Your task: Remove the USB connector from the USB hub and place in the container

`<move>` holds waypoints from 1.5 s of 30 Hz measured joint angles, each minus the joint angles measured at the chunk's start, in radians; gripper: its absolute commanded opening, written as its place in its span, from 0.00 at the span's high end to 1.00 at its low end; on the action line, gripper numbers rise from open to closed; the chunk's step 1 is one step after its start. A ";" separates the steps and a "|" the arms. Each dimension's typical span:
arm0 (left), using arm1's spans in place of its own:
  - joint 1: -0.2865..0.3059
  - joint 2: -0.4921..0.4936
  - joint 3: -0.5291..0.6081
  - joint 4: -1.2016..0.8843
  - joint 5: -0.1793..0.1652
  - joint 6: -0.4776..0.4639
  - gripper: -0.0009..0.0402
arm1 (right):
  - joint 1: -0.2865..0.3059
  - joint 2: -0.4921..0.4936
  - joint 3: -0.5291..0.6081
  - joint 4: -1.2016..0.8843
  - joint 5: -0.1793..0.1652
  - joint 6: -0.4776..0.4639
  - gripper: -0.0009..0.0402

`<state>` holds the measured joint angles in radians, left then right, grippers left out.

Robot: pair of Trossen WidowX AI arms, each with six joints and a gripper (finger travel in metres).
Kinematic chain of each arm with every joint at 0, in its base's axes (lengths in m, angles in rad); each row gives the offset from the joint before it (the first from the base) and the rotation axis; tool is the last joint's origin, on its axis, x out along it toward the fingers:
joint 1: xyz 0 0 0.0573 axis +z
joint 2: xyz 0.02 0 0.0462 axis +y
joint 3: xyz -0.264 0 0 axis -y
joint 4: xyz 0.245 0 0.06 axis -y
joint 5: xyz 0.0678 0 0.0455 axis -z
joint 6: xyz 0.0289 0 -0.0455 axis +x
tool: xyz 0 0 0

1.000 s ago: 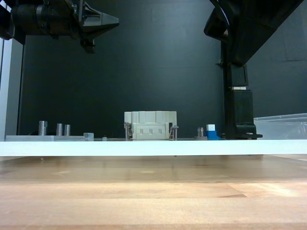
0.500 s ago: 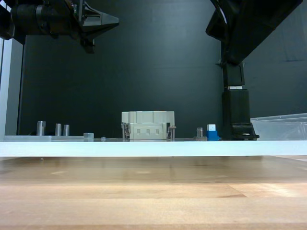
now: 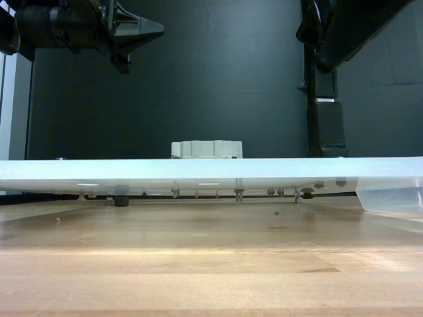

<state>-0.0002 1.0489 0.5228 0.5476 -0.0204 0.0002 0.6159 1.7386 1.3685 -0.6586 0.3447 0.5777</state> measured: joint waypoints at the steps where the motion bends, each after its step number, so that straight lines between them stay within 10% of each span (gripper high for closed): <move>1: 0.000 0.000 0.000 0.000 0.000 0.000 0.98 | 0.000 0.000 -0.001 0.000 0.000 -0.005 0.98; 31: 0.000 0.000 0.000 0.000 0.000 0.000 0.98 | -0.034 0.100 0.180 -0.171 -0.086 -0.086 0.98; 45: 0.000 0.000 0.000 0.000 0.000 0.000 0.98 | -0.026 -0.095 -0.028 -0.160 -0.084 0.035 0.98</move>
<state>-0.0002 1.0489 0.5224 0.5472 -0.0204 0.0006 0.5896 1.6436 1.3403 -0.8188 0.2607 0.6125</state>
